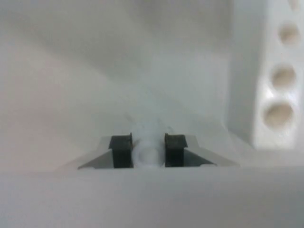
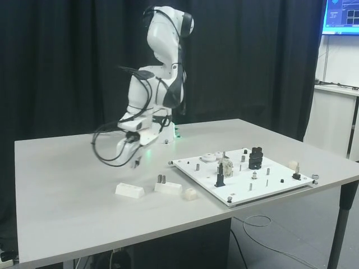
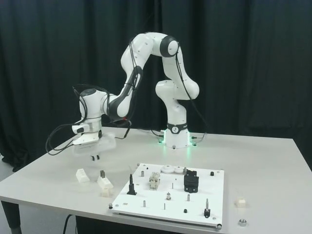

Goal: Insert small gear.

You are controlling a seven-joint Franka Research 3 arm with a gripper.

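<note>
In the wrist view my gripper (image 1: 148, 151) is shut on a small white round part (image 1: 148, 156), seemingly the small gear, held between the two black fingertips (image 1: 121, 149). In the room views the gripper (image 2: 134, 162) (image 3: 95, 157) hangs above the grey table, to one side of the white assembly board (image 2: 269, 190) (image 3: 214, 204), over the loose white blocks. The held part is too small to make out in the room views. Two white gears (image 3: 173, 169) (image 2: 210, 157) sit at the board's far edge.
A white block with round holes (image 1: 280, 76) lies close to the fingers. White blocks (image 2: 129, 190) (image 2: 168, 187) (image 3: 82, 175) (image 3: 104, 184) lie on the table below the gripper. The board carries black fixtures (image 3: 190, 181), pegs and a black post (image 3: 131, 187). A small white piece (image 3: 240, 201) lies beside the board.
</note>
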